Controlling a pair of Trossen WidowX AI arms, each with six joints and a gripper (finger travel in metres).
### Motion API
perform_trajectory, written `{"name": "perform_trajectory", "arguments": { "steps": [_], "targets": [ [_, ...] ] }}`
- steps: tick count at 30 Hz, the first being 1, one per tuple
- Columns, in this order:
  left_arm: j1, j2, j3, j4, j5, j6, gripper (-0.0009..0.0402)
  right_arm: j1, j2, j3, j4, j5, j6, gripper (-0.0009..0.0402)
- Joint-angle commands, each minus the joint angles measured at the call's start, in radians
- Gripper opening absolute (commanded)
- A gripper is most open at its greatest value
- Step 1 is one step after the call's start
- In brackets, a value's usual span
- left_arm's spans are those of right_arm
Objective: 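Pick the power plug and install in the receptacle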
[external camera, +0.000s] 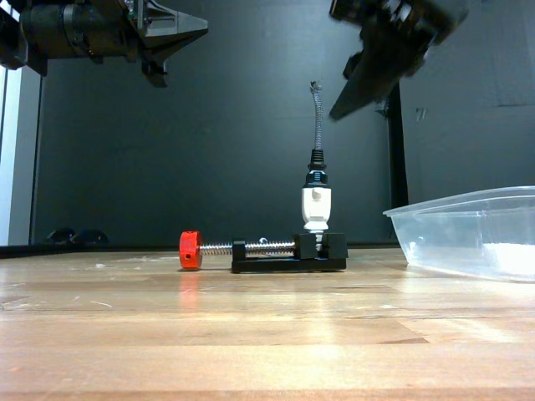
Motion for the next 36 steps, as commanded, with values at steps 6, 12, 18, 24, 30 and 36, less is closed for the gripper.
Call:
{"name": "perform_trajectory", "arguments": {
  "steps": [6, 12, 18, 24, 30, 36],
  "targets": [
    [0.0, 0.0, 0.0, 0.0, 0.0, 0.0, 0.0, -0.014, -0.142, -0.025, 0.075, 0.009, -0.06, 0.013],
    [0.0, 0.0, 0.0, 0.0, 0.0, 0.0, 0.0, -0.075, -0.226, -0.119, 0.288, -0.01, -0.096, 0.0076],
    [0.0, 0.0, 0.0, 0.0, 0.0, 0.0, 0.0, -0.174, -0.274, -0.201, 0.469, -0.158, -0.108, 0.0013],
    [0.0, 0.0, 0.0, 0.0, 0.0, 0.0, 0.0, -0.219, -0.295, -0.281, 0.654, -0.172, -0.109, 0.0004],
    [0.0, 0.0, 0.0, 0.0, 0.0, 0.0, 0.0, -0.221, -0.307, -0.362, 0.842, -0.171, -0.109, 0.0],
    [0.0, 0.0, 0.0, 0.0, 0.0, 0.0, 0.0, -0.222, -0.323, -0.418, 0.93, -0.171, -0.108, 0.0]
  ]
}}
